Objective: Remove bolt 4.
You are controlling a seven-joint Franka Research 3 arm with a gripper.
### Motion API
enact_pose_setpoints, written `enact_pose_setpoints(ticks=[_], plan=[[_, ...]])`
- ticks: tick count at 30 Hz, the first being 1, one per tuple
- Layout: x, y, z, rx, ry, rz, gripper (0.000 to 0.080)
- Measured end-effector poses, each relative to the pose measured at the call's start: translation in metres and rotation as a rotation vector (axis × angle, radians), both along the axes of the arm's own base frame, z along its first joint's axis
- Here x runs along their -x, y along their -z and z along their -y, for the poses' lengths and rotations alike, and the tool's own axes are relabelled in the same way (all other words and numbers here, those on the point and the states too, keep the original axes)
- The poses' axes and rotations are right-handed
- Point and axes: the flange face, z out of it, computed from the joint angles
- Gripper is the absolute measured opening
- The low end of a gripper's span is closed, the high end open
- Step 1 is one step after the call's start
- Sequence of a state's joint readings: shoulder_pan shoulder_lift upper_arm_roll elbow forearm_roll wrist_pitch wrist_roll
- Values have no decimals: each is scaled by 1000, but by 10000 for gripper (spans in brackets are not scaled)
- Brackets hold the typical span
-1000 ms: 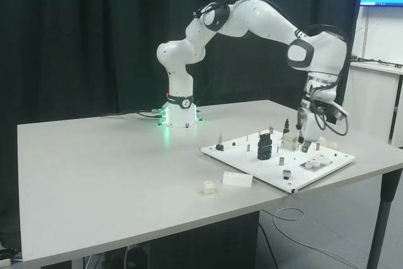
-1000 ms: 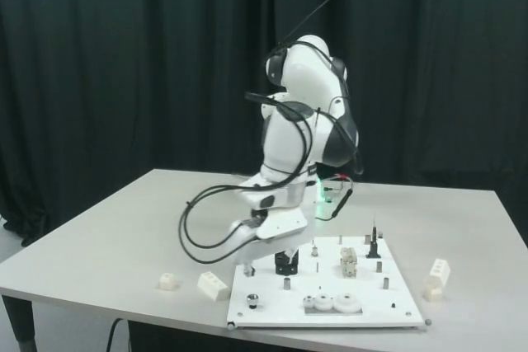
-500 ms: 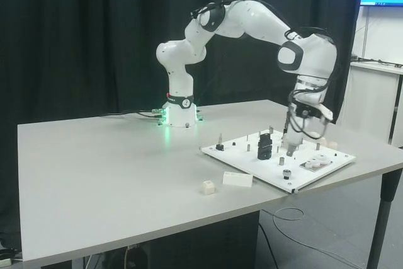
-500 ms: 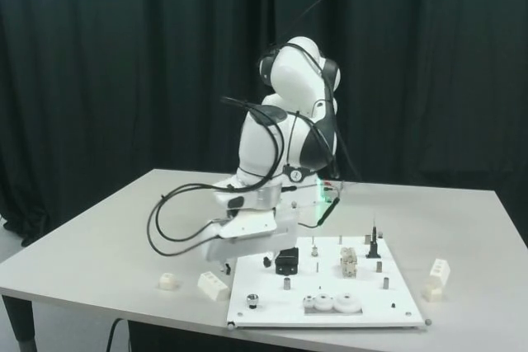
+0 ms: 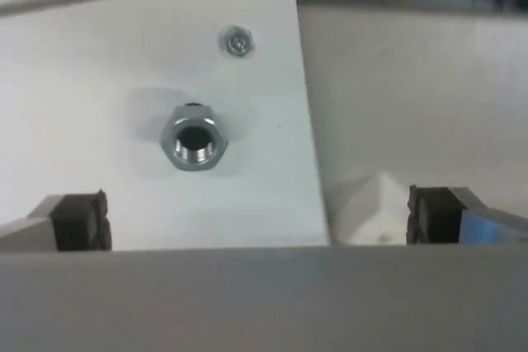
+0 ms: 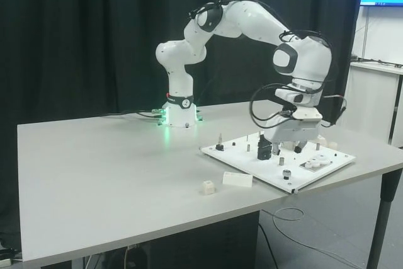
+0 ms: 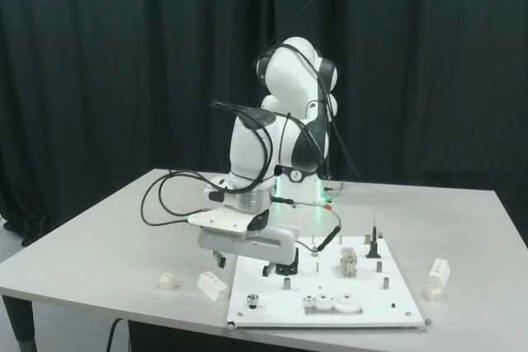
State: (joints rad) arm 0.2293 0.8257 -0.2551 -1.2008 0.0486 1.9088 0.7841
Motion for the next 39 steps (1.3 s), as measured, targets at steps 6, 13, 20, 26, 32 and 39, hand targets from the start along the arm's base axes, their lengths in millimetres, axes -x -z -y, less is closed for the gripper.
enact_pose_setpoints(ticks=[6,13,20,26,32,39], plan=[[8,6,0,-7,225,4,800],[20,8,-1,7,496,13,800],[27,7,-4,-2,639,60,800],[30,9,-4,-21,713,115,800],[30,13,-4,-47,809,155,800],[30,17,-5,-62,910,185,800]])
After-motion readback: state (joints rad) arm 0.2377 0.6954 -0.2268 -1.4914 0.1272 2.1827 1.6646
